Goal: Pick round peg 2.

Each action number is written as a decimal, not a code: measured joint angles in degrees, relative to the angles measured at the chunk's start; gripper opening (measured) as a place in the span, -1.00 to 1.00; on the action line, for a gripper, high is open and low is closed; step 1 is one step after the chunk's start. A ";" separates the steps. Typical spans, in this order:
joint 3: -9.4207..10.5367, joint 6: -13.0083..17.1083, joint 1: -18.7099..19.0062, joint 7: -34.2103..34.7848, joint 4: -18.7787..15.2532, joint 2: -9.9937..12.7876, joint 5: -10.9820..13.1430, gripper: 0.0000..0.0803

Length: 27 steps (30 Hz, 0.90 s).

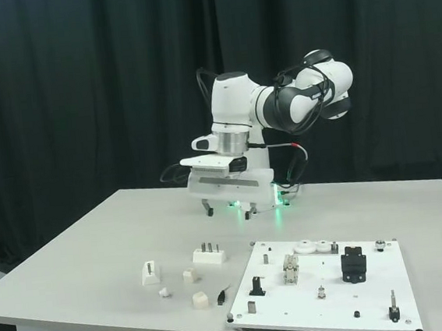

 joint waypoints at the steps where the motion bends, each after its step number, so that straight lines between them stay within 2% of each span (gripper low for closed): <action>1: -0.01 0.00 -0.08 -0.06 0.04 0.00 -0.11 0.99; 15: -0.61 0.29 -2.38 -2.91 0.81 0.12 -2.16 0.99; 27: -0.64 1.41 -6.78 -8.19 1.29 0.72 -2.55 0.99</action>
